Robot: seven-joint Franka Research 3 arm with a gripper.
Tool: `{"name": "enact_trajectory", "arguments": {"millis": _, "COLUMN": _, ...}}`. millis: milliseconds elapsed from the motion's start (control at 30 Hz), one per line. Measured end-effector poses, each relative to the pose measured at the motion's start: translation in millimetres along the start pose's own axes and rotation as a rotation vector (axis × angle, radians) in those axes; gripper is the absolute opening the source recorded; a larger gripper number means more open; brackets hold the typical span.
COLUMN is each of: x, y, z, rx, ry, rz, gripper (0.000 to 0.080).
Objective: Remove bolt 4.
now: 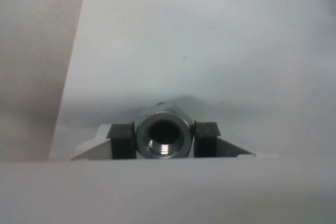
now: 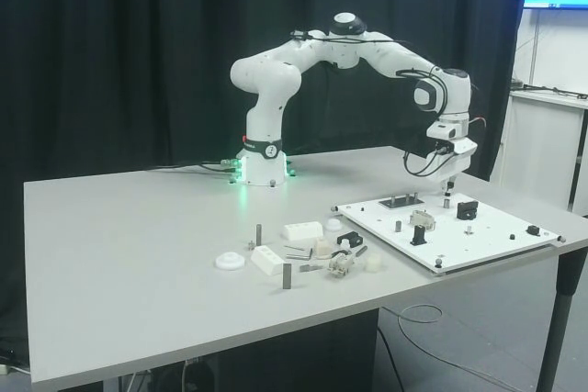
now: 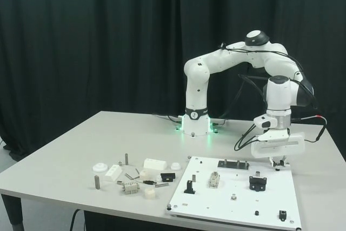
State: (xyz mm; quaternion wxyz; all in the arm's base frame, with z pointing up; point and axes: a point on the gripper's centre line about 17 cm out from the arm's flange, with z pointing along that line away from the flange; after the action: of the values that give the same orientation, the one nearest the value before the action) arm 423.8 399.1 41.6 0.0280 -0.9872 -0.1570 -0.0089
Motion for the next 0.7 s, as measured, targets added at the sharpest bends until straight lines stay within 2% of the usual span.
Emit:
{"name": "enact_trajectory", "arguments": {"millis": 467, "x": -0.5, "y": 0.2, "z": 1.8, "rx": -0.007, "ry": 0.001, "rz": -0.008, "gripper": 0.0237}}
{"name": "enact_trajectory", "arguments": {"millis": 700, "x": -0.3, "y": -0.1, "z": 3.2, "rx": -0.01, "ry": 0.004, "rz": -0.061, "gripper": 0.0237}}
